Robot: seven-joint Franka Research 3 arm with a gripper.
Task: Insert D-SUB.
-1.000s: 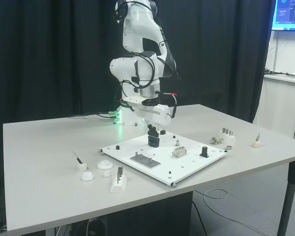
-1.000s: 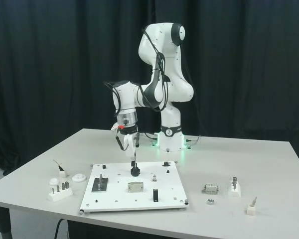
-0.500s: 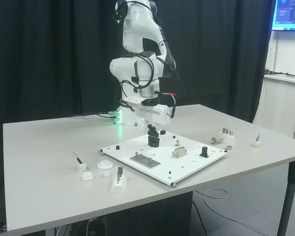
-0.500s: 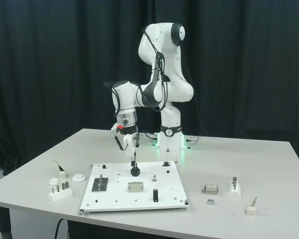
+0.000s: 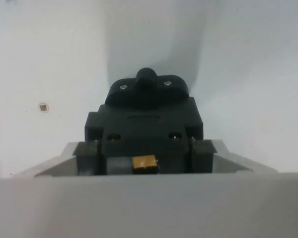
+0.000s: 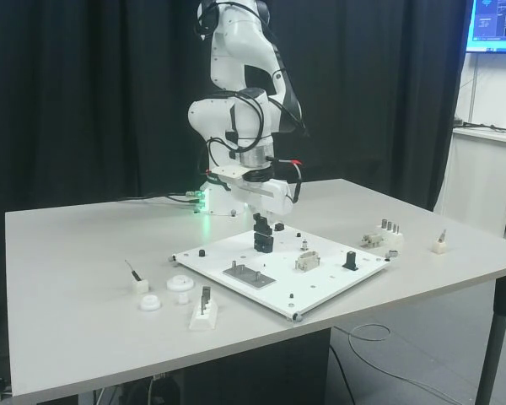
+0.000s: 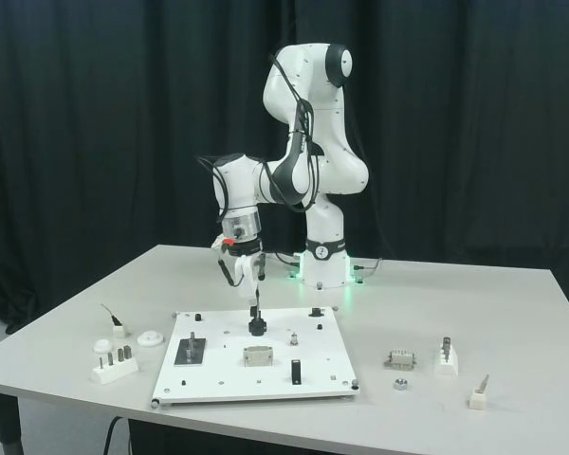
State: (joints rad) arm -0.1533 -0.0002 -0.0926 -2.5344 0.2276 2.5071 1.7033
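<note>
Claw (image 6: 262, 226) hangs straight down over the rear part of the white board (image 6: 236, 253), fingers closed on a black connector block (image 5: 144, 116) that sits low against the board; in the wrist view the block fills the gap between the fingers, so the grip looks narrow and firm. Whether that block is itself the D-SUB plug I cannot say for sure. A grey metal socket (image 7: 257, 356) stands on the board toward its front middle, nearer the front edge than the claw, and it seems the likely seat for the plug, with its long axis running across the board in the second room view. A second grey connector (image 7: 399, 358) lies loose on the table (image 7: 512, 322), off the board on the side away from the white peg holders (image 7: 114, 360). The coming move appears to turn on this: the socket lies forward of the claw along the board, so the held part would need to travel that way and arrive with its long side matched to the socket's.
</note>
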